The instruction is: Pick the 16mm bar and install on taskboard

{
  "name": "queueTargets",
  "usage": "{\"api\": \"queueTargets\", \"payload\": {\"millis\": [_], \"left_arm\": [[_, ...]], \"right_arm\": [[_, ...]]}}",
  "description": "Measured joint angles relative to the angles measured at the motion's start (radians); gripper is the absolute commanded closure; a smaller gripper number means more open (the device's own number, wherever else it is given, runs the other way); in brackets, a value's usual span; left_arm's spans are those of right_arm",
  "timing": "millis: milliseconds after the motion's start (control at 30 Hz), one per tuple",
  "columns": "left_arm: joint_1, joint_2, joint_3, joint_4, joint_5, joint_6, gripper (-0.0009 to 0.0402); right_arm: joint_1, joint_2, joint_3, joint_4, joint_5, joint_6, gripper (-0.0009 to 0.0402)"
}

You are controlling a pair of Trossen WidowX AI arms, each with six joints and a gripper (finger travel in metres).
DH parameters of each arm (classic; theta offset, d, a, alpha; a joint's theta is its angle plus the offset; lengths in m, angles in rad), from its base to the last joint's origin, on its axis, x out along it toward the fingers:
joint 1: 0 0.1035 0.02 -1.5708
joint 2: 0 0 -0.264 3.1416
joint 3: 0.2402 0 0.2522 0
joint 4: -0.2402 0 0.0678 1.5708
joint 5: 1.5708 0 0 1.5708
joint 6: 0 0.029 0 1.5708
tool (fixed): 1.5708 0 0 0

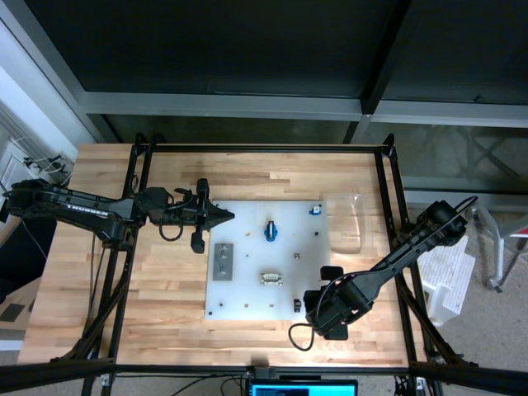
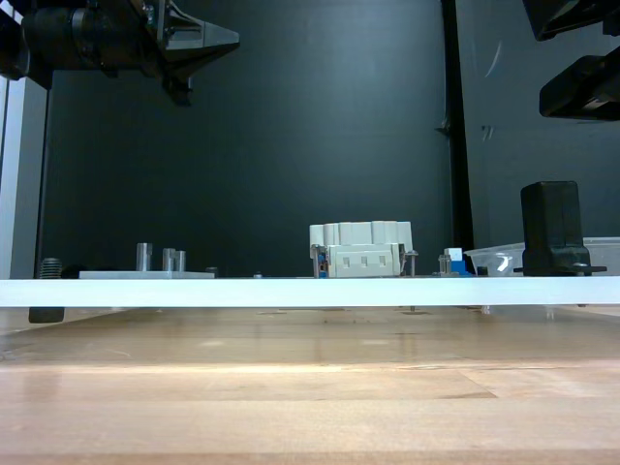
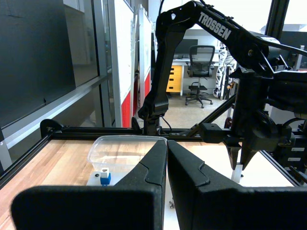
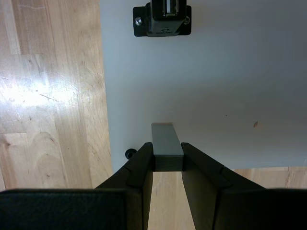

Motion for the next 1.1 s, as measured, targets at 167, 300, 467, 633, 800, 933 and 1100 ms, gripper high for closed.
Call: {"api": "queueTargets", "payload": {"millis": [167,300,467,633,800,933,1100], "left_arm": [[0.000,0.000,0.000,0.000,0.000,0.000,0.0393],[0.000,0.000,0.000,0.000,0.000,0.000,0.0393],[0.000,0.000,0.000,0.000,0.000,0.000,0.0393],[0.000,0.000,0.000,0.000,0.000,0.000,0.0393],[0.000,0.000,0.000,0.000,0.000,0.000,0.0393],[0.000,0.000,0.000,0.000,0.000,0.000,0.0393],[0.000,0.000,0.000,0.000,0.000,0.000,0.0393]], "right_arm": [[0.000,0.000,-0.001,-0.002,0.012,0.001,0.0393],[0.000,0.000,-0.001,-0.002,0.014,0.002,0.0393],[0.000,0.000,-0.001,0.000,0.013,0.002,0.0393],[0.000,0.000,-0.001,0.001,0.005,0.002,0.0393],[-0.001,0.000,-0.001,0.003,-0.005,0.003,0.0393],[-0.001,0.000,-0.001,0.003,-0.007,0.003,0.0393],[-0.001,0.000,-0.001,0.004,-0.008,0.003,0.0393]]}}
